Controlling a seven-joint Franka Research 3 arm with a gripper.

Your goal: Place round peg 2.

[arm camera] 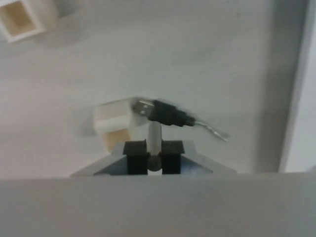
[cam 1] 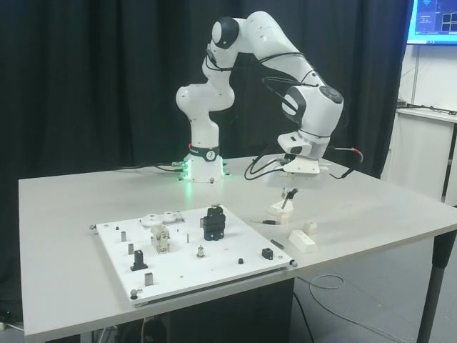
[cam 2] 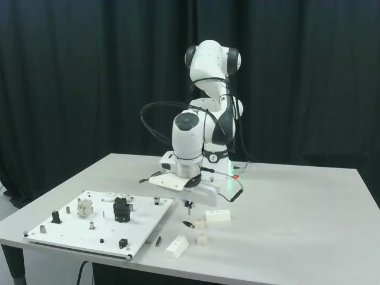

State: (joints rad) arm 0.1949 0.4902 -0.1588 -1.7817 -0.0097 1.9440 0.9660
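Wrist view: hand [arm camera: 153, 155] has its two black fingers [arm camera: 135, 156] closed tight on round peg 2 [arm camera: 154, 139], a slim grey-white pin standing up between them. Past the peg tip sit a small white block [arm camera: 114, 125] and a black cable plug [arm camera: 167, 113] with a metal end, the plug lying against the block's edge. A second hollow white block [arm camera: 23, 19] sits well apart on the grey table [arm camera: 207, 59]

First room view: white arm [cam 1: 285, 71] reaches out and down, hand [cam 1: 290, 192] above the table [cam 1: 64, 214], off to the side of the white board [cam 1: 214, 264]. Peg [cam 1: 287, 201] hangs tilted from the fingers, its lower end just over or on a small white block [cam 1: 278, 209]; contact can't be told. Two more white blocks [cam 1: 303, 241] lie nearer the table edge, plug cable [cam 1: 268, 222] between them and the first block. Board carries a black fixture [cam 1: 214, 223] and several small parts

Second room view: hand [cam 2: 189, 203] is low over the table [cam 2: 297, 214], just beside the board's [cam 2: 65, 234] far corner. Peg barely shows under it. White blocks [cam 2: 217, 215] are scattered near, one long one [cam 2: 177, 246] closest to the table's front edge
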